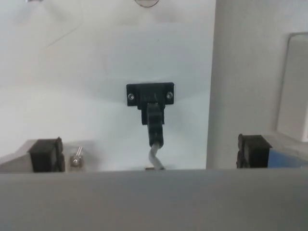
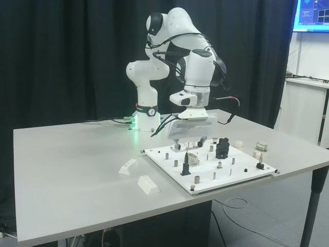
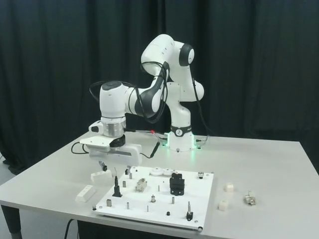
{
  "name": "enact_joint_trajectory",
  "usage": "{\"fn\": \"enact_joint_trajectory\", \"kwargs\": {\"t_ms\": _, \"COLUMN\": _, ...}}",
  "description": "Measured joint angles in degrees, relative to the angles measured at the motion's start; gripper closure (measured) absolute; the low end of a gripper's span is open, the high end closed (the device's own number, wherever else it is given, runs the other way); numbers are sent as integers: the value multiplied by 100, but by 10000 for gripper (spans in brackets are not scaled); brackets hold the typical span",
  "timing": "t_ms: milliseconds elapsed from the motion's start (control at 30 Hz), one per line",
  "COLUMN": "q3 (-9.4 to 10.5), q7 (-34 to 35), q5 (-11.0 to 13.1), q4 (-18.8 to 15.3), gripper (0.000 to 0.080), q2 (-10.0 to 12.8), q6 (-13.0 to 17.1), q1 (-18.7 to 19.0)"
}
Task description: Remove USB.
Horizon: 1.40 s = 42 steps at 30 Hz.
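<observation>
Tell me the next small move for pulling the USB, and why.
Probably lower the gripper straight down. In the wrist view the fingers stand open on either side of the USB plug, which sits in its black socket on the white board; the room views show a gap above.

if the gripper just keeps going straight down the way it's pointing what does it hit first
Most likely the USB plug, which stands in its black socket on the white board. In the wrist view it sits centred between the open fingers. The gripper hangs above it, though the exact alignment is hard to judge.
</observation>
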Motion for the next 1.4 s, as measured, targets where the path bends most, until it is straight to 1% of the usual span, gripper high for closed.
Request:
{"fn": "enact_joint_trajectory", "kwargs": {"t_ms": 133, "q3": 1, "q7": -25, "q5": 40, "q4": -99, "gripper": 3, "q2": 2, "q6": 155, "q1": 0}}
{"fn": "enact_joint_trajectory", "kwargs": {"t_ms": 267, "q3": 1, "q7": -79, "q5": 99, "q4": -181, "gripper": 3, "q2": 3, "q6": 270, "q1": 0}}
{"fn": "enact_joint_trajectory", "kwargs": {"t_ms": 400, "q3": 1, "q7": -112, "q5": 109, "q4": -234, "gripper": 3, "q2": 7, "q6": 355, "q1": 0}}
{"fn": "enact_joint_trajectory", "kwargs": {"t_ms": 733, "q3": 19, "q7": -130, "q5": 113, "q4": -337, "gripper": 3, "q2": 7, "q6": 490, "q1": 0}}
{"fn": "enact_joint_trajectory", "kwargs": {"t_ms": 967, "q3": 23, "q7": -130, "q5": 139, "q4": -354, "gripper": 3, "q2": 12, "q6": 500, "q1": 0}}
{"fn": "enact_joint_trajectory", "kwargs": {"t_ms": 1000, "q3": 23, "q7": -130, "q5": 150, "q4": -355, "gripper": 290, "q2": 14, "q6": 500, "q1": 0}}
{"fn": "enact_joint_trajectory", "kwargs": {"t_ms": 1133, "q3": 23, "q7": -130, "q5": 166, "q4": -357, "gripper": 290, "q2": 25, "q6": 500, "q1": 0}}
{"fn": "enact_joint_trajectory", "kwargs": {"t_ms": 1167, "q3": 23, "q7": -130, "q5": 168, "q4": -357, "gripper": 480, "q2": 30, "q6": 500, "q1": 0}}
{"fn": "enact_joint_trajectory", "kwargs": {"t_ms": 1400, "q3": 11, "q7": -130, "q5": 169, "q4": -357, "gripper": 480, "q2": 69, "q6": 522, "q1": -11}}
